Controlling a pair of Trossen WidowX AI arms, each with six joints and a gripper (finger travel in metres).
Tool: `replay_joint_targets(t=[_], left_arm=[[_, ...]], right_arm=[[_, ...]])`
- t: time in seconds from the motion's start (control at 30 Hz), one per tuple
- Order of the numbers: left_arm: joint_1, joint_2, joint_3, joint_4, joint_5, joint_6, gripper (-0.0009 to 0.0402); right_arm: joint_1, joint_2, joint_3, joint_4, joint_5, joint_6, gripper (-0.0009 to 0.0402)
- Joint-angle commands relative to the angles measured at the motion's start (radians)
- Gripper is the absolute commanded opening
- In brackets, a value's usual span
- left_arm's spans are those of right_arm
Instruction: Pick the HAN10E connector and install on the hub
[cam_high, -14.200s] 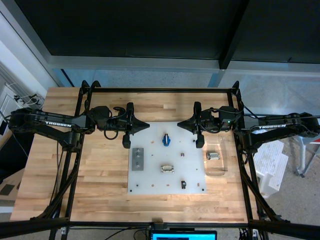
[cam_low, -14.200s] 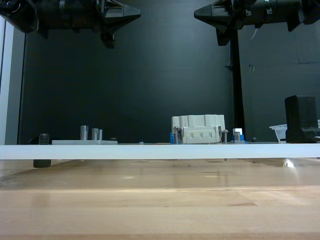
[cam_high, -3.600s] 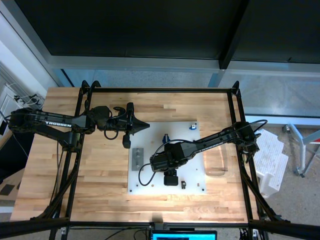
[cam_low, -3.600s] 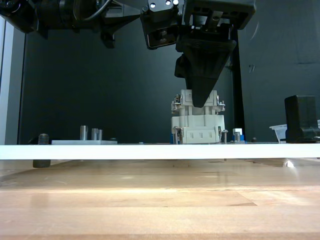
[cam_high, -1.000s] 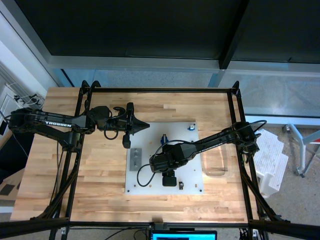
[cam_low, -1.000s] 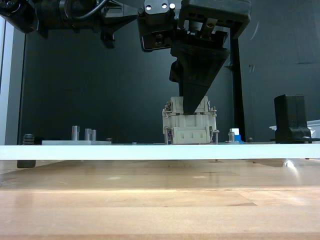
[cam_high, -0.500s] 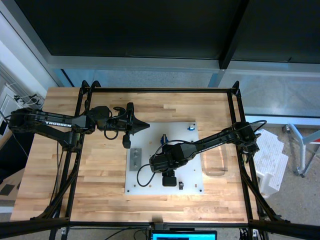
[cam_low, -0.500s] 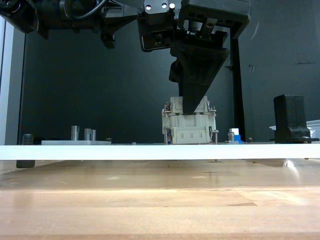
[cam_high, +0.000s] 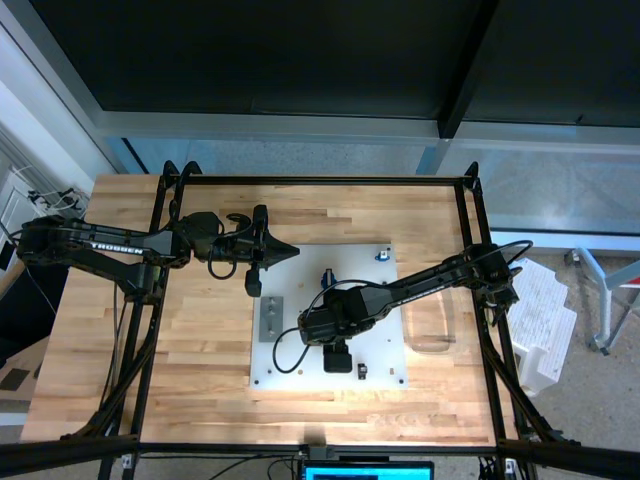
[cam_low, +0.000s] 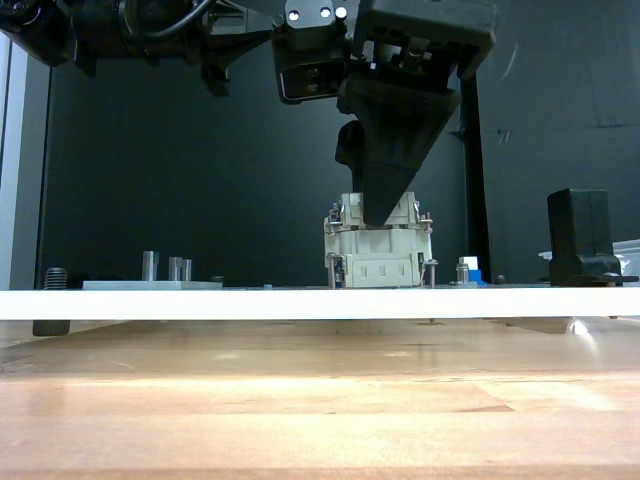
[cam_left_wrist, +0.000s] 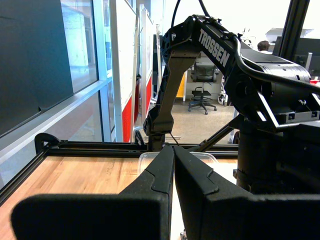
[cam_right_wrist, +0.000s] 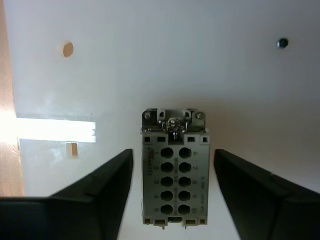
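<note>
The HAN10E connector (cam_right_wrist: 173, 170) sits upright in the hub (cam_low: 378, 268) on the white plate (cam_high: 290, 372). Its pale face of round contacts points up at the right wrist camera. My right gripper (cam_right_wrist: 173, 160) hangs straight above it, open, with one black finger (cam_right_wrist: 100, 195) on either side and a gap to the block on both. In the low view the right gripper (cam_low: 378, 218) tapers down to the connector (cam_low: 411, 214). In the high view the right gripper (cam_high: 338, 356) hides both connector and hub. My left gripper (cam_high: 285, 250) is shut and parked over the table's back left.
A grey two-hole block (cam_high: 271, 318) stands on the plate's left side. A small blue part (cam_high: 327, 278) lies behind the right gripper and a tiny black part (cam_high: 362, 371) just to its right. A clear container (cam_high: 432, 325) lies right of the plate.
The right gripper has risen slightly from the connector over the last second. Since 3.6 s ago the connector has sunk lower into the hub and the plate has slid left.
</note>
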Motion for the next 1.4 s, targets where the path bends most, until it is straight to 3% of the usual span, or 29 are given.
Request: replay_joint_targets(t=[0.03,0.2,1.4], left_arm=[[0.0,0.0,0.0,0.0,0.0,0.0,0.0],[0.0,0.0,0.0,0.0,0.0,0.0,0.0],[0.0,0.0,0.0,0.0,0.0,0.0,0.0]], right_arm=[[-0.001,-0.003,0.002,-0.003,0.027,0.002,0.0283],[-0.001,-0.003,0.001,-0.003,0.027,0.006,0.0301],[0.018,-0.028,0.0,-0.003,0.016,0.009,0.0263]])
